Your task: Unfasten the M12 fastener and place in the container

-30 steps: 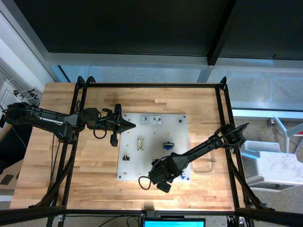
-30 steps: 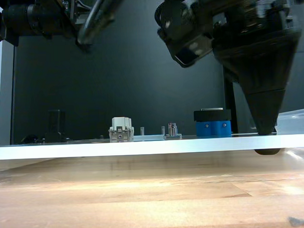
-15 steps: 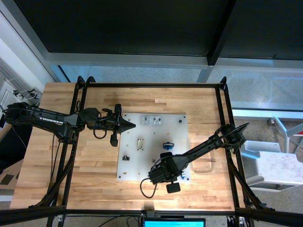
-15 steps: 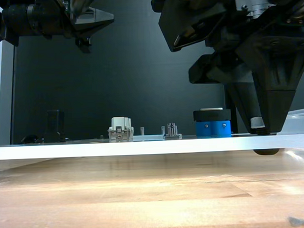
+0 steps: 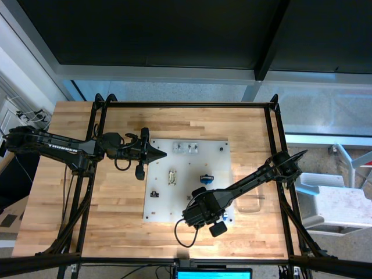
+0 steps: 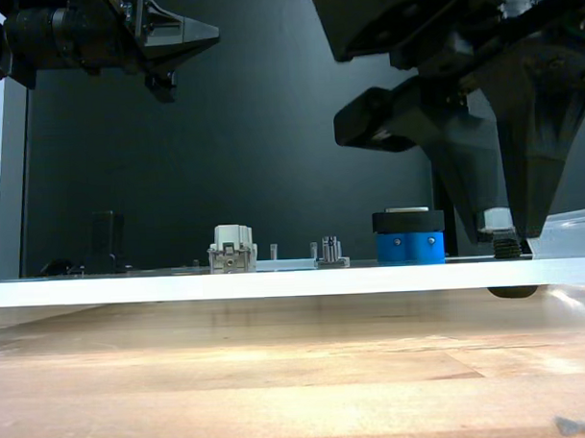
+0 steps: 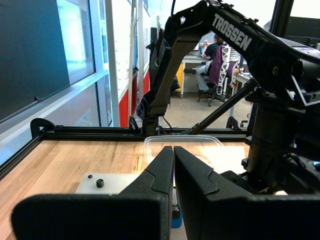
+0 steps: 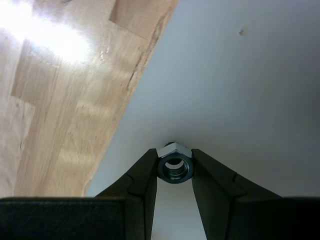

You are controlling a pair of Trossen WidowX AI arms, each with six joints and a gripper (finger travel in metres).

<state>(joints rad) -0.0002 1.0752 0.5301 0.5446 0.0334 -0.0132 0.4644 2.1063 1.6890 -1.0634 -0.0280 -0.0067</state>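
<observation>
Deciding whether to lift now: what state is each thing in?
Nut: gripped, atop the stud; threaded or free, cannot tell.
Stud: ribs bare below the nut.
Right gripper: shut on the nut, over the board's near right edge.
Left gripper: shut, holding nothing, parked over the board's far left.
Tray: nut not in it.

Count: 2 grippers, left gripper (image 5: 164,154) and right gripper (image 6: 503,233), plus 1 white board (image 5: 165,203) on 1 counter (image 5: 116,215). 1 M12 nut (image 8: 174,167) pinched in the right gripper, 1 black ribbed stud (image 6: 506,247) directly under it, 1 clear container (image 5: 250,200) just beside it. Farther from it: 1 blue piece (image 5: 206,178), 1 grey connector (image 5: 172,176), 1 black post (image 5: 221,147); left gripper well apart, at the board's far left edge.
</observation>
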